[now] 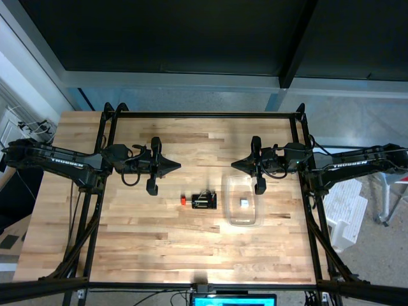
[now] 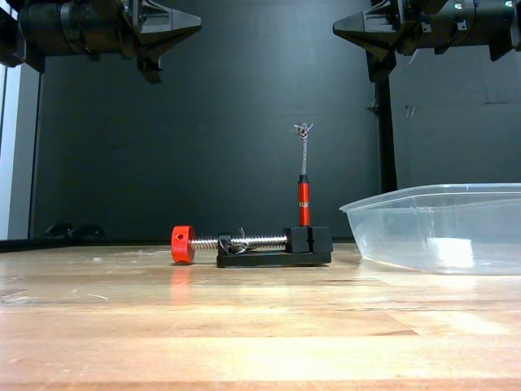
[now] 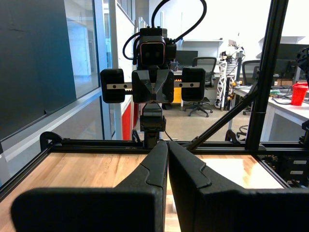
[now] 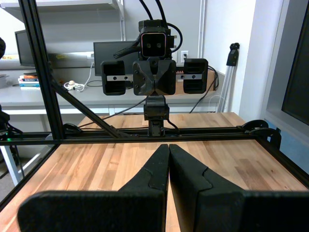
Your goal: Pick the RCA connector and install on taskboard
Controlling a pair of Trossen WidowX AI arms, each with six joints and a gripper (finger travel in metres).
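Pale wooden tabletop (image 1: 127, 236) carries the small black rectangular taskboard (image 1: 205, 202) near its middle, red knob (image 1: 183, 201) toward the left edge, just beside a clear plastic tray (image 1: 245, 224); left gripper (image 1: 177, 166) and right gripper (image 1: 234, 165) hover high above it, jaws closed; the working arm should open before descending squarely; the tiny dark-and-silver RCA connector I cannot pick out, so it must be located first.

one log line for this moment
left claw shut, parked high at left | right claw shut, parked high at right | taskboard untouched at center
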